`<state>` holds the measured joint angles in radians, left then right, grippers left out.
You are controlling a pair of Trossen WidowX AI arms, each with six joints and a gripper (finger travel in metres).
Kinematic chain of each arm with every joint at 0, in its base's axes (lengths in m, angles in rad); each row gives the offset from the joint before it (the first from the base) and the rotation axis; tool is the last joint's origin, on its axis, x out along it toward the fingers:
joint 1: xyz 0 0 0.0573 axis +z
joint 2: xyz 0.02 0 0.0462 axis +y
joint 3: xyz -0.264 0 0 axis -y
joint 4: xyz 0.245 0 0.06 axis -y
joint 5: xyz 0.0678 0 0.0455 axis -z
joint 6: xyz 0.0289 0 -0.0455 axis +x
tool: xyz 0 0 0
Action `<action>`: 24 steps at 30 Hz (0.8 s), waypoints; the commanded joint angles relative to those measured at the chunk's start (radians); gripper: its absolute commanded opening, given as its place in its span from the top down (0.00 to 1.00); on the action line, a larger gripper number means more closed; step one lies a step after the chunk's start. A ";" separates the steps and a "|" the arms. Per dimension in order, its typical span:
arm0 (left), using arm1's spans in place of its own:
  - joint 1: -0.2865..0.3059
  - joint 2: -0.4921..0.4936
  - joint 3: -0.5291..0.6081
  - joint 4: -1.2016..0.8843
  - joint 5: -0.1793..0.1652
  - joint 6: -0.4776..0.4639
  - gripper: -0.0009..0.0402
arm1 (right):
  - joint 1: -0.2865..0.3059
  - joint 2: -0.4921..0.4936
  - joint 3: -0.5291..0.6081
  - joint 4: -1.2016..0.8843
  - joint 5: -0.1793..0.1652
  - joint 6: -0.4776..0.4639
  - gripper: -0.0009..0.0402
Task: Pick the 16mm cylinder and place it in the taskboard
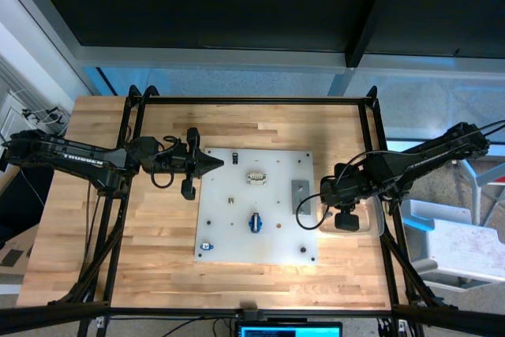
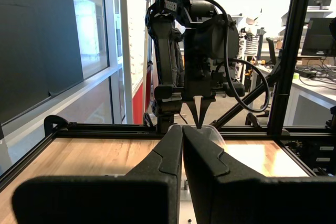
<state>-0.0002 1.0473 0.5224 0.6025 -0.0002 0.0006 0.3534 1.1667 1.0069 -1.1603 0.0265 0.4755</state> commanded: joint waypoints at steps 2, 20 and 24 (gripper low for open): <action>0.000 0.000 0.000 0.000 0.000 0.000 0.98 | 0.007 0.000 -0.013 0.005 0.013 0.008 0.98; 0.000 0.000 0.000 0.000 0.000 0.000 0.98 | 0.042 0.000 -0.043 0.031 0.063 0.074 0.54; 0.000 0.000 0.000 0.000 0.000 0.000 0.98 | 0.058 0.000 -0.060 0.049 0.061 0.099 0.51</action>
